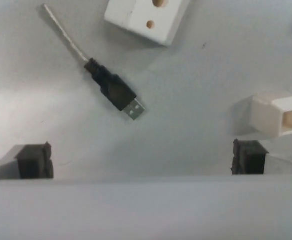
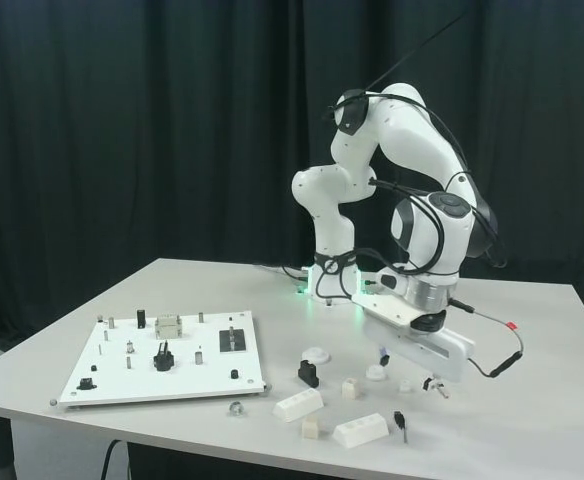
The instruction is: Remove waterproof.
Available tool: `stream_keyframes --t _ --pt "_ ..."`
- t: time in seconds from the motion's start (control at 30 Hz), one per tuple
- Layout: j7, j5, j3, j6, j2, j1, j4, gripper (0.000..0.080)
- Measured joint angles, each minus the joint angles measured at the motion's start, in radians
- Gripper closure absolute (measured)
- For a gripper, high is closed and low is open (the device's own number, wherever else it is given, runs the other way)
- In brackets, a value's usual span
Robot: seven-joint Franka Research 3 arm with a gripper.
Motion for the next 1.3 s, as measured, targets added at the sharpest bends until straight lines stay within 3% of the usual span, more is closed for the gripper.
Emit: stream_keyframes --t 0.53,1.03,1.3 --pt "-0.008 -0.025 0.0 -0.012 0.0 -0.02 0.003 0.0003" --pt "0.011 -0.098 0.0 -0.074 -0.001 -0.066 0.003 0.0003" --pt "0.034 -0.17 0.011 -0.126 -0.007 -0.11 0.003 0.0003"
